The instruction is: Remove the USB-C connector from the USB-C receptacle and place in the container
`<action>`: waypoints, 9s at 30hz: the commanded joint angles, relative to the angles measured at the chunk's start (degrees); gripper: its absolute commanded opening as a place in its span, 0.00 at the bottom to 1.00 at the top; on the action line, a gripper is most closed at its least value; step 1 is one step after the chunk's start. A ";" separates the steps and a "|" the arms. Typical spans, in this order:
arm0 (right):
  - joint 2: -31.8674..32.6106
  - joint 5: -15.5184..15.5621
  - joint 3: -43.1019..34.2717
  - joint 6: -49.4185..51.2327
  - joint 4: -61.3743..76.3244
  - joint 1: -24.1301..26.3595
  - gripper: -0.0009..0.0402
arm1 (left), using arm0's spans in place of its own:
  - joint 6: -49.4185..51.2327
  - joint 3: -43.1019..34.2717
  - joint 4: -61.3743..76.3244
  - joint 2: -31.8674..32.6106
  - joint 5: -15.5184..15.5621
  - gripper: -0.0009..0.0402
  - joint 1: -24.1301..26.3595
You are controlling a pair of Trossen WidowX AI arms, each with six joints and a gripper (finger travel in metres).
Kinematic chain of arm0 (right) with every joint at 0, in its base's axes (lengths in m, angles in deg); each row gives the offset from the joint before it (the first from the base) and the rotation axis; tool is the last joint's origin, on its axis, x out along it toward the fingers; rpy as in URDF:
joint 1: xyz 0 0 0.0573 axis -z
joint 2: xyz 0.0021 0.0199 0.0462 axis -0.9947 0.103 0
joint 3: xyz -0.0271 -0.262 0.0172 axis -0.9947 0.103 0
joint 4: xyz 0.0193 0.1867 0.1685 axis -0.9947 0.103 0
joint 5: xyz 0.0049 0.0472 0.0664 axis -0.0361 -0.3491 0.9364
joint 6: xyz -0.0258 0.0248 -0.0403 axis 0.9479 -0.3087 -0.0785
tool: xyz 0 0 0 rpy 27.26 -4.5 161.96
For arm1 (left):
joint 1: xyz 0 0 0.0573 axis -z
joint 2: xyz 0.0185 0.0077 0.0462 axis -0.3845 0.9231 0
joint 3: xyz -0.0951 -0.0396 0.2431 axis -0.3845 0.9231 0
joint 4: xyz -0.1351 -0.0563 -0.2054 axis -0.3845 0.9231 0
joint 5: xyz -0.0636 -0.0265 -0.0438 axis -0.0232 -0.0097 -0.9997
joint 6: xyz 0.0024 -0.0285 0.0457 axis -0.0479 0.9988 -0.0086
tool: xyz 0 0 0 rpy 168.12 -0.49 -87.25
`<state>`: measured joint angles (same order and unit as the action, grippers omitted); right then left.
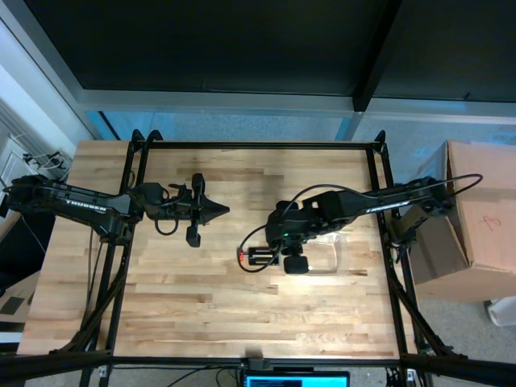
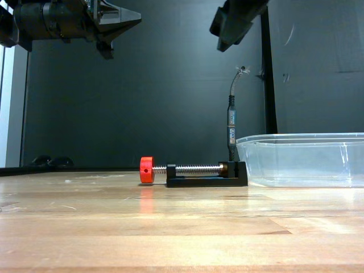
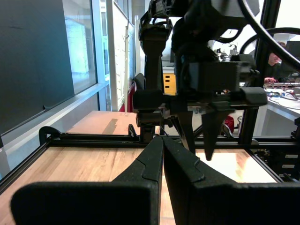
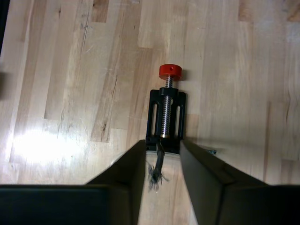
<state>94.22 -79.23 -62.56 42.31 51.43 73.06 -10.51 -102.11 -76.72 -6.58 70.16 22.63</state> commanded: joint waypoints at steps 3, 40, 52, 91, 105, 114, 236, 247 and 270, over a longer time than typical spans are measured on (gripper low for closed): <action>4.13 0.17 -4.61 -1.14 2.91 0.00 0.43 | 0.00 -0.02 -0.02 0.02 0.00 0.02 -0.02; 16.94 0.22 -4.26 -1.64 4.72 0.20 0.49 | 0.00 -0.02 -0.02 0.00 0.00 0.02 0.00; 16.94 0.22 0.00 -0.17 0.61 -0.26 0.49 | 0.00 -0.02 -0.02 0.02 0.00 0.02 -0.02; 16.79 0.20 0.13 -0.61 -1.07 -2.36 0.02 | 0.00 -0.02 -0.02 0.02 0.00 0.02 -0.02; 14.62 0.17 -3.76 -0.70 1.60 -2.36 0.02 | 0.00 -0.02 -0.02 0.00 0.00 0.02 0.00; 12.66 0.20 -3.72 -0.70 2.01 -2.34 0.02 | 0.00 -0.02 -0.02 0.07 0.00 0.02 0.00; -11.34 -2.75 39.01 -9.77 -16.04 -4.04 0.66 | 0.00 -0.02 -0.02 0.02 0.00 0.02 0.00; -27.43 -4.35 39.87 -5.95 -28.74 -0.04 0.43 | 0.00 -0.02 -0.02 0.02 0.00 0.02 -0.02; -51.21 0.74 67.54 2.19 -82.03 12.41 0.02 | 0.00 -0.02 -0.02 0.02 0.00 0.02 0.00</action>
<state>43.07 -79.09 4.32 44.70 -29.77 85.11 -10.49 -102.14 -76.72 -6.58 70.18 22.63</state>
